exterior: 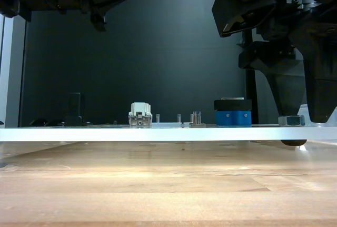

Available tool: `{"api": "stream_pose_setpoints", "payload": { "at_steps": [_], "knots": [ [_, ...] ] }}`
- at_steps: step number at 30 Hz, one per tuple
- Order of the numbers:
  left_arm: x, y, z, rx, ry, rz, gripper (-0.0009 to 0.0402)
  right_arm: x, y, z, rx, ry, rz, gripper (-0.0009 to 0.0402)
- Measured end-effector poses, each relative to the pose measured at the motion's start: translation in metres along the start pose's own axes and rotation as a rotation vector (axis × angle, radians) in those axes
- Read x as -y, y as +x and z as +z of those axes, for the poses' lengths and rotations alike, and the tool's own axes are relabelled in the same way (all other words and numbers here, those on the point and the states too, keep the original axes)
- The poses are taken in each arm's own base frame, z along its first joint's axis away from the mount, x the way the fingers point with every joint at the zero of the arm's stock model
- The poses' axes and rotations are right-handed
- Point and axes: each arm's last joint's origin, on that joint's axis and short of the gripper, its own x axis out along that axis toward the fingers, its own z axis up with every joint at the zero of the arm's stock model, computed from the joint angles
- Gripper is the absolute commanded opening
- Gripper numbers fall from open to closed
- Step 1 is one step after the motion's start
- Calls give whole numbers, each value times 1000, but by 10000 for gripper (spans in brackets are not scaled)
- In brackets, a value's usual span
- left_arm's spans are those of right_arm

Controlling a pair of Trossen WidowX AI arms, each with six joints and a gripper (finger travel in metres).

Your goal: Unfasten the M12 nut and place it in the container

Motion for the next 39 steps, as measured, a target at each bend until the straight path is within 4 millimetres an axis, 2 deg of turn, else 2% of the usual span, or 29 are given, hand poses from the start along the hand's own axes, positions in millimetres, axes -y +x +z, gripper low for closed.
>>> {"api": "stream_pose_setpoints", "payload": {
  "at_steps": [26, 36, 39],
  "knots": [
    [0, 0, 0, 0, 0, 0, 0, 1, 0, -1, -12, -3, -6, 34],
    [0, 0, 0, 0, 0, 0, 0, 0, 0, -1, -11, -2, 1, 0],
    [0, 0, 0, 0, 0, 0, 0, 0, 0, -1, -11, -2, 3, 2]
  ]
}}
